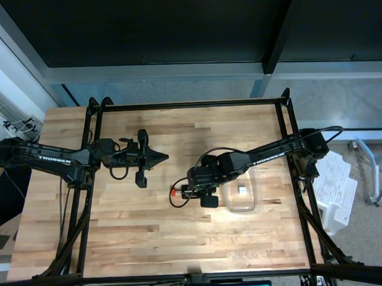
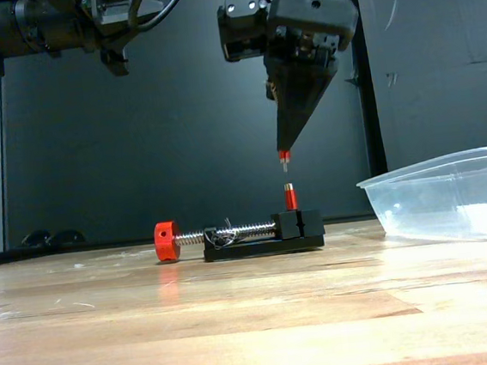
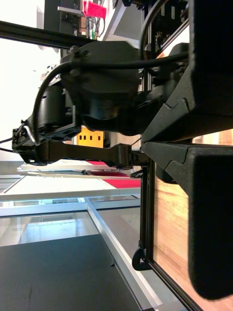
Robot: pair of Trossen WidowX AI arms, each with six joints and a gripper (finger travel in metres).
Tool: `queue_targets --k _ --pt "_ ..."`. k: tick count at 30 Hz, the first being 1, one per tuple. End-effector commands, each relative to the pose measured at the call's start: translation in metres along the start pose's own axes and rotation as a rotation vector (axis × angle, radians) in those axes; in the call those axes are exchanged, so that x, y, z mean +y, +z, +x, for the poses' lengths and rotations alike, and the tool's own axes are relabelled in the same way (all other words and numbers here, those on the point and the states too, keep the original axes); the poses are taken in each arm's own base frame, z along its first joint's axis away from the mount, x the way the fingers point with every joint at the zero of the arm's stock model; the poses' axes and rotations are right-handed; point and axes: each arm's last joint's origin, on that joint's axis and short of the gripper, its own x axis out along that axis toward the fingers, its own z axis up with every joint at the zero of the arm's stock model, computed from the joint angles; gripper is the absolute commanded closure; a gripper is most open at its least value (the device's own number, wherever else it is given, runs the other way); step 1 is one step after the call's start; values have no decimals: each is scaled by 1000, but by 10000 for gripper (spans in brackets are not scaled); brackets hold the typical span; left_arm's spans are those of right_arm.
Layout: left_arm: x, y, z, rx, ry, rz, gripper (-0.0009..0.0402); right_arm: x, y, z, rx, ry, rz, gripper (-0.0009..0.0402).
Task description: Pick the RCA connector and install on taskboard
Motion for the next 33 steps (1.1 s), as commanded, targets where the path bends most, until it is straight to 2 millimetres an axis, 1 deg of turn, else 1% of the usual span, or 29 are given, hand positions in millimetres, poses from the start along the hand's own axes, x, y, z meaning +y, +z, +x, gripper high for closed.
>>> queue_targets --k 1,33 --pt "0 0 0 0 0 0 393 0 1 1 -8 0 1 375" --pt "0 0 0 0 0 0 393 1 -2 8 18 13 2 375"
